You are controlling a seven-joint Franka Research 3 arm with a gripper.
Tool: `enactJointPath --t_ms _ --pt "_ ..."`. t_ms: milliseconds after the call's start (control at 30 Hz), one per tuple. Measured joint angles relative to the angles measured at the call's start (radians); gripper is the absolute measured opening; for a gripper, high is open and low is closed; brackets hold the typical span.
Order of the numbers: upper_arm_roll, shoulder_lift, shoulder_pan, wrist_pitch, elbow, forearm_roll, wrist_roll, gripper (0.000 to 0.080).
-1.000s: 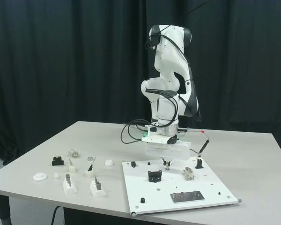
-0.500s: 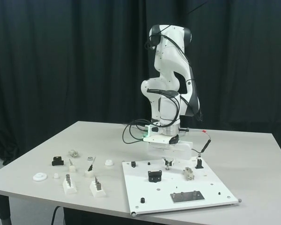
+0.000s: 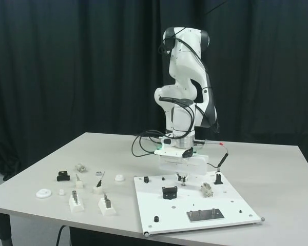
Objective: Insert BNC.
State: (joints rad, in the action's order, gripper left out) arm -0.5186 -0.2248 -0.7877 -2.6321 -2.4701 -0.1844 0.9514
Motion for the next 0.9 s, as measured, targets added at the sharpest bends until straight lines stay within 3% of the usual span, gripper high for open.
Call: enactJointPath --t_ms 900 --pt "0.011 0.002 0.002 -0.001 0.0 0.0 0.0 0.0121"
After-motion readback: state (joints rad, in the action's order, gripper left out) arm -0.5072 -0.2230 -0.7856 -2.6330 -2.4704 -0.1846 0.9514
